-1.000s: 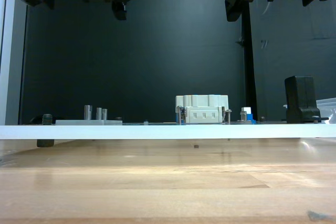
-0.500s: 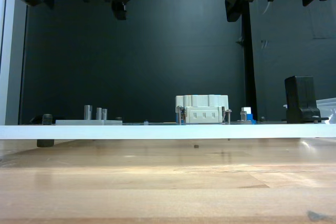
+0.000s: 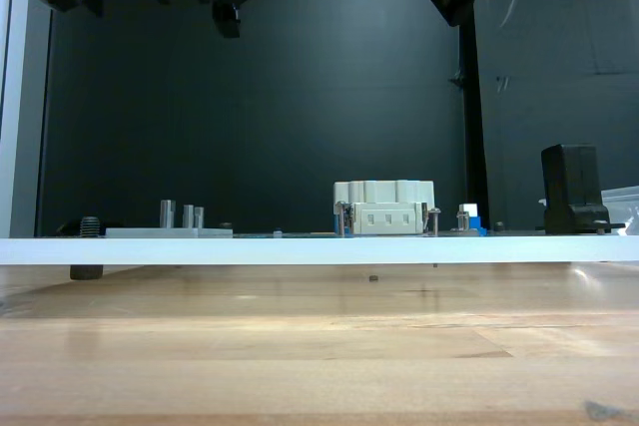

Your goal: Pick the 16mm bar and place in it's hole on the taskboard

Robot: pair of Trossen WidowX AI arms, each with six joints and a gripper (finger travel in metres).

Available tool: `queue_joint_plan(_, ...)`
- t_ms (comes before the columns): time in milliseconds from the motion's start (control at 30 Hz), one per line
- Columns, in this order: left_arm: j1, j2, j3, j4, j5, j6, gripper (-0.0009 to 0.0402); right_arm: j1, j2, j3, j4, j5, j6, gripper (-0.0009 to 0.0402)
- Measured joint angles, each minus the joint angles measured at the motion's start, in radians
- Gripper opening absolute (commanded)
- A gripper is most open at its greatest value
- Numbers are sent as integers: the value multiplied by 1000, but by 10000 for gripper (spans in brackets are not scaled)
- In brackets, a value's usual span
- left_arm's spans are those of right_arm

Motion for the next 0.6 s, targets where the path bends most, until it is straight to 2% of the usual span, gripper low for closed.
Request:
queue_joint_plan(233, 0, 0, 0, 0, 0, 0, 0, 3, 63, 158, -356, -4, -39, 0)
queue_joint_plan(600, 0, 0, 0, -1, 0, 0, 0, 15, 83, 264, -784, -14, -179, 0)
